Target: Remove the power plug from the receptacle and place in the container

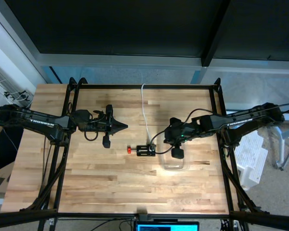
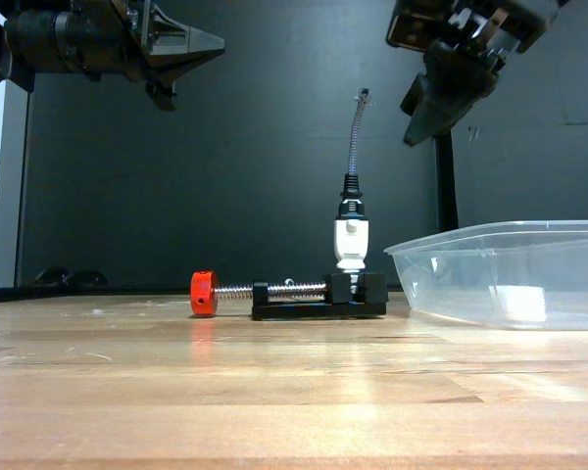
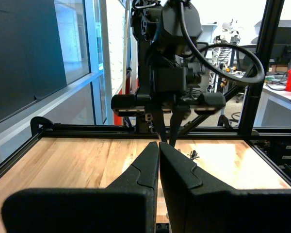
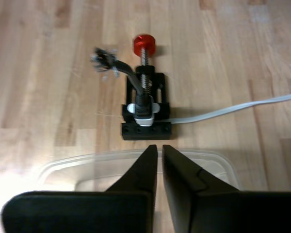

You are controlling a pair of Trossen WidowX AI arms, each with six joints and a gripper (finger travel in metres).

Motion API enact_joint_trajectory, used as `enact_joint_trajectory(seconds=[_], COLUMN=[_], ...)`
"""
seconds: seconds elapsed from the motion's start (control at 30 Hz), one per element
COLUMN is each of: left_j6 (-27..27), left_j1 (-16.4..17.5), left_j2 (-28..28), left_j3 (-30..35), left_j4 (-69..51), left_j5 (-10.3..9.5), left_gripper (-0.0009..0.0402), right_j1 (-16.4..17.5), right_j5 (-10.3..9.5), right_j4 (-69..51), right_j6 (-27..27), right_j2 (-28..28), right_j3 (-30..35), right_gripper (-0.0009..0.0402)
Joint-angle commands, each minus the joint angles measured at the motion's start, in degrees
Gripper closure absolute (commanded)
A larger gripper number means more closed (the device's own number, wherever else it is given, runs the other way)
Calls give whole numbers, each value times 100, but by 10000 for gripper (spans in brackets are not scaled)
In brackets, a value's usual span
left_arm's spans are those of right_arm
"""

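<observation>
The pale, planked wooden table [image 1: 111, 183] carries the container [image 2: 470, 284], a clear, thin-walled plastic tub with rounded corners, just right of the clamp. The right gripper [image 4: 160, 148] hovers high above the tub, its matte black fingers almost together and empty. The left gripper [image 1: 123, 126] hangs well to the left, closed on nothing. The black clamp [image 4: 145, 130], with a red knob, grips a glossy white receptacle [image 2: 351, 240]. The power plug [image 2: 350, 201], stubby and black with a braided, frayed lead, stands seated in it. The fingers probably need to open, descend leftward, pinch the plug's body rather than the lead, and pull straight up.
</observation>
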Motion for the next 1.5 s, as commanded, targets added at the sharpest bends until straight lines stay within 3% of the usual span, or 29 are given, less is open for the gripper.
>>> enact_joint_trajectory(seconds=[0.03,0.1,0.27,0.5,0.97,1.5], left_j6=[0,0,0,0,0,0], left_j1=[0,0,0,0,2,0], left_j2=[0,0,0,0,0,0], left_j3=[0,0,0,0,0,0], left_j4=[2,0,2,0,0,2], left_j5=[2,2,2,2,2,2], left_gripper=[393,393,393,393,393,393], right_j1=[11,11,15,17,26,74], right_j5=[57,177,179,240,282,282], right_j4=[-9,-28,-52,-94,-518,-393], right_j6=[92,111,131,160,92,101], right_j2=[256,378,728,1222,2092,2275], right_j3=[160,229,468,828,1550,1543], right_gripper=[325,293,218,164,160,187])
